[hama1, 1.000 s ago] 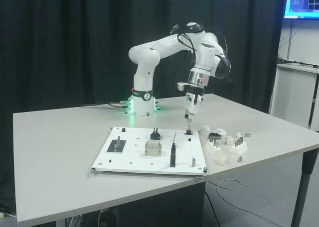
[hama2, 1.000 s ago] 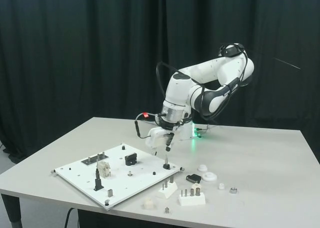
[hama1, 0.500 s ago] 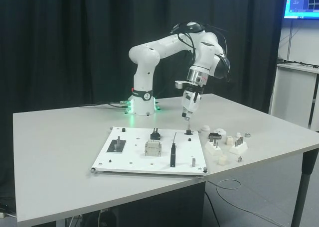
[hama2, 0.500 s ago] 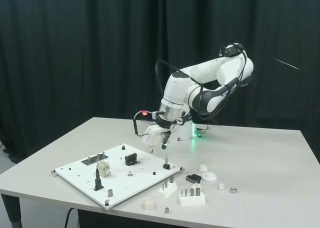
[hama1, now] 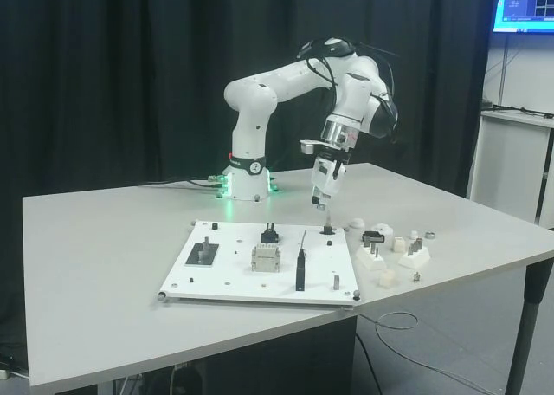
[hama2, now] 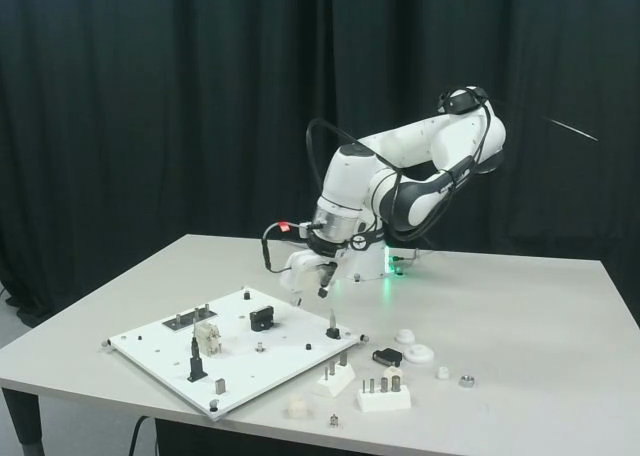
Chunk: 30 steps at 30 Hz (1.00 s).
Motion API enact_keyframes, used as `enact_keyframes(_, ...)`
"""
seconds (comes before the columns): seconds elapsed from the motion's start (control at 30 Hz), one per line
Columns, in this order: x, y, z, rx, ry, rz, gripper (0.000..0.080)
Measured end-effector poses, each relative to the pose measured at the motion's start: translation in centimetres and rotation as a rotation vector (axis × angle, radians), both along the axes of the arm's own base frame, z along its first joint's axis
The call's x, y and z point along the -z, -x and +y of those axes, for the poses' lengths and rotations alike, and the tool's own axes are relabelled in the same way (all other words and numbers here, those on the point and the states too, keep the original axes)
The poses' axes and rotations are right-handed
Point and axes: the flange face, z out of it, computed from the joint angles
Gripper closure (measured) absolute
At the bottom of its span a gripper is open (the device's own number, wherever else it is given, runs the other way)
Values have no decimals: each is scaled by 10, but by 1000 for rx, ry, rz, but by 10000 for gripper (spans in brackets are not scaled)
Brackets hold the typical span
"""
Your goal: Pick round peg 4.
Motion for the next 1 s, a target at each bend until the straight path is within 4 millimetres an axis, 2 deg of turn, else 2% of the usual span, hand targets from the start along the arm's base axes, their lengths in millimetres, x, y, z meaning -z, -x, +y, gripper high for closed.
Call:
enact_keyframes(0.67, -3, -3, -9, -31, 24, 7, 3)
enact_keyframes(1.0, -10, -12, -8, -49, 33, -2, 3)
